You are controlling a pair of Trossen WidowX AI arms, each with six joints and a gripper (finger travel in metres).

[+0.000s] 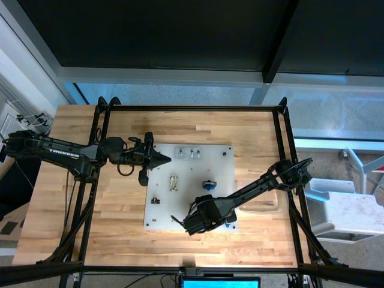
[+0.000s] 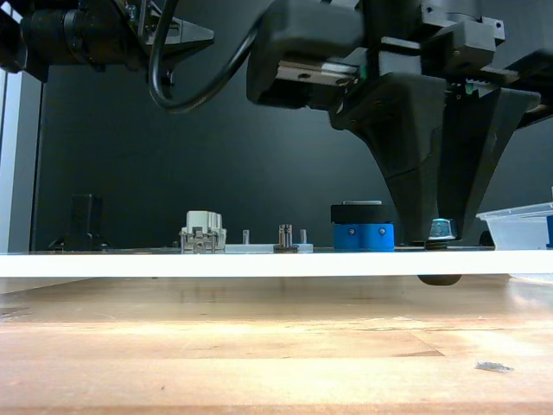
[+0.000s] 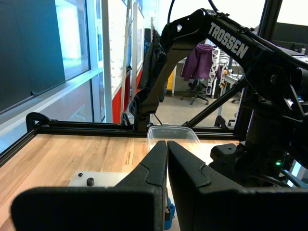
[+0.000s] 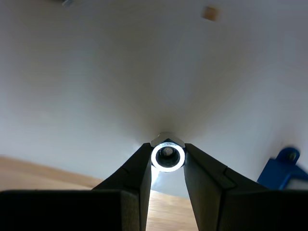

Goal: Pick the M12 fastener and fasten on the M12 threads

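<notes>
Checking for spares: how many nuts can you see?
1. The nut is clamped in the right gripper, low over the board's near right edge. The left gripper, shut, hovers over the board's far left edge. Others may be hidden.

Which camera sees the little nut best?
The right wrist view: the nut sits large in the right tool. The low view shows it small at the board. The high view hides it under the right arm; the left wrist view misses it. The left tool hangs over the board's far left.
</notes>
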